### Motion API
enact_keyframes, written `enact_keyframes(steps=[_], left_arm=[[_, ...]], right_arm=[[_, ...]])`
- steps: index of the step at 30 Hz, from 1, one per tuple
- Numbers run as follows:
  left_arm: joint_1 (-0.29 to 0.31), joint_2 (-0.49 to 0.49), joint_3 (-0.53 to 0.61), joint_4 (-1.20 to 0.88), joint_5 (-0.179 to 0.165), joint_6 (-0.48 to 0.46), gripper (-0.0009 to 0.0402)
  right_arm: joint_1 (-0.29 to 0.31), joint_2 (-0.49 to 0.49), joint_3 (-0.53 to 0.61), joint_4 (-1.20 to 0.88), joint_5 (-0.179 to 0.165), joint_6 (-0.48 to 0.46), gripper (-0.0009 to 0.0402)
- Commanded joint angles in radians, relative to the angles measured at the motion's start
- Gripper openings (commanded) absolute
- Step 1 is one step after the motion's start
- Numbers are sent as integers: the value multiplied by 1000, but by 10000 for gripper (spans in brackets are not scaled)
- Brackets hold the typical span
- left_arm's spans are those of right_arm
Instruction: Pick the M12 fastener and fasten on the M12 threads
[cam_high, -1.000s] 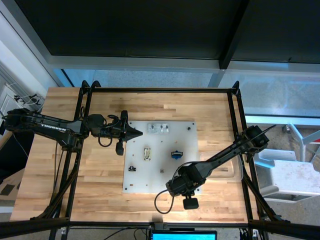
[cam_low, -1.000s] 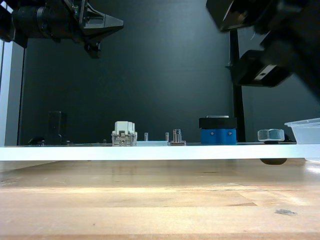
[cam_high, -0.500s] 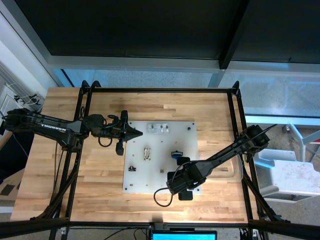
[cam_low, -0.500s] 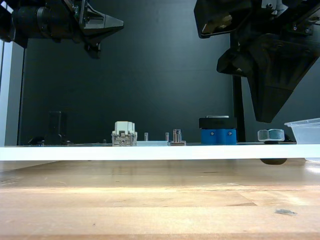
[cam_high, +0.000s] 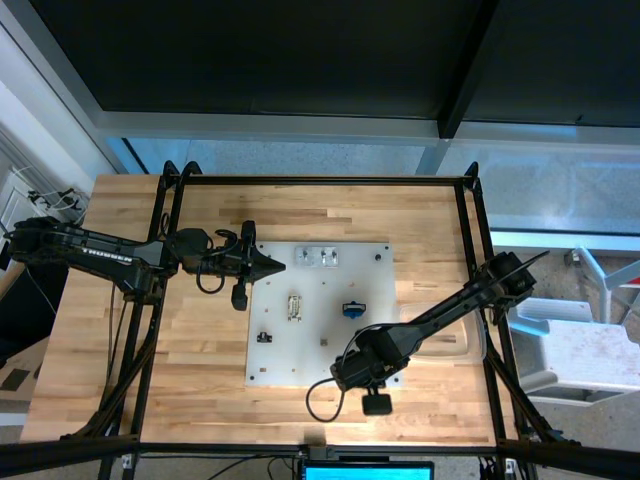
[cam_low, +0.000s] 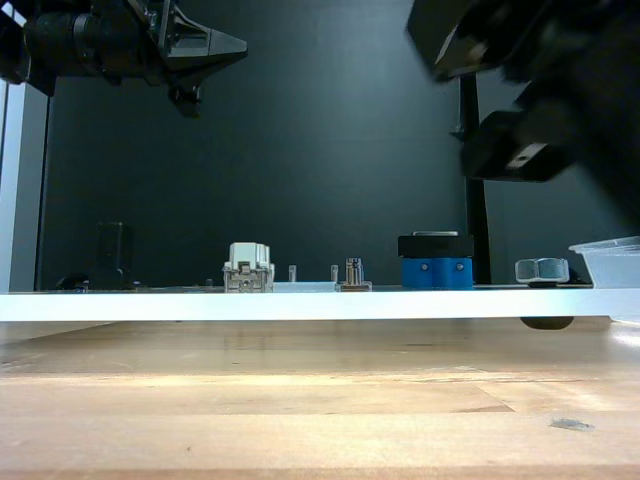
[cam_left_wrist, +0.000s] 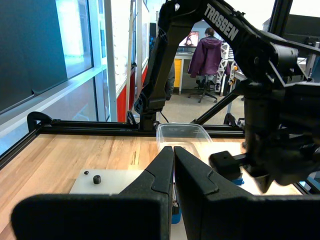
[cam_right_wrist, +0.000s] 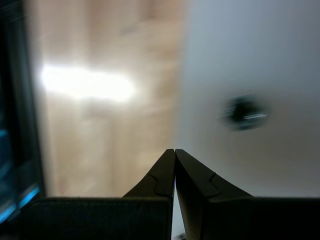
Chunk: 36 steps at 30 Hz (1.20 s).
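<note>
Our right hand (cam_right_wrist: 174, 150), pinched together empty, hovers near the M12 nut (cam_low: 541, 270); our left hand (cam_left_wrist: 173, 148), also together, hangs high at left.

We see a pale wooden counter (cam_high: 300, 205) of jointed planks, ringed by a black metal frame (cam_high: 320, 181). Beyond its far edge lie a grey floor (cam_high: 330, 158) and a dark panel (cam_high: 250, 50). Past the right edge stands white furniture (cam_high: 590, 345). Tall windows (cam_left_wrist: 75, 35) line 1 side of the room, where 1 person in purple (cam_left_wrist: 207, 55) sits on an office chair. Light glares on the wood.
</note>
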<state>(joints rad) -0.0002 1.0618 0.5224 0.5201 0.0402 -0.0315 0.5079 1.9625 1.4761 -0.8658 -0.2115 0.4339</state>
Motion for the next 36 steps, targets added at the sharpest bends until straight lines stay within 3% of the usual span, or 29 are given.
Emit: enact_keyframes(steps=[1, 5, 10, 12, 19, 21, 23, 25, 28, 30, 33, 36], left_arm=[[0, 0, 0, 1, 0, 0, 0], [0, 0, 0, 1, 0, 0, 0], [0, 0, 0, 1, 0, 0, 0], [0, 0, 0, 1, 0, 0, 0], [0, 0, 0, 1, 0, 0, 0], [0, 0, 0, 1, 0, 0, 0], [0, 0, 0, 1, 0, 0, 0], [0, 0, 0, 1, 0, 0, 0], [0, 0, 0, 1, 0, 0, 0], [0, 0, 0, 1, 0, 0, 0], [0, 0, 0, 1, 0, 0, 0], [0, 0, 0, 1, 0, 0, 0]], right_arm=[[0, -9, 2, -8, -10, -24, 0], [1, -11, 2, -32, 76, -15, 0], [0, -12, 2, -61, 312, 33, 0], [0, -9, 2, -55, 354, 34, 0], [1, 13, 1, -15, 344, 34, 0], [0, 16, 1, -14, 333, 34, 0], [0, 16, 1, -12, 301, 35, 0], [0, 13, 2, -11, 207, 31, 0], [0, 4, 9, -9, 19, -3, 0], [0, 0, 9, -12, -27, -24, 0], [0, -6, 9, -21, 0, -24, 0], [0, -9, 9, -38, 64, -20, 0]])
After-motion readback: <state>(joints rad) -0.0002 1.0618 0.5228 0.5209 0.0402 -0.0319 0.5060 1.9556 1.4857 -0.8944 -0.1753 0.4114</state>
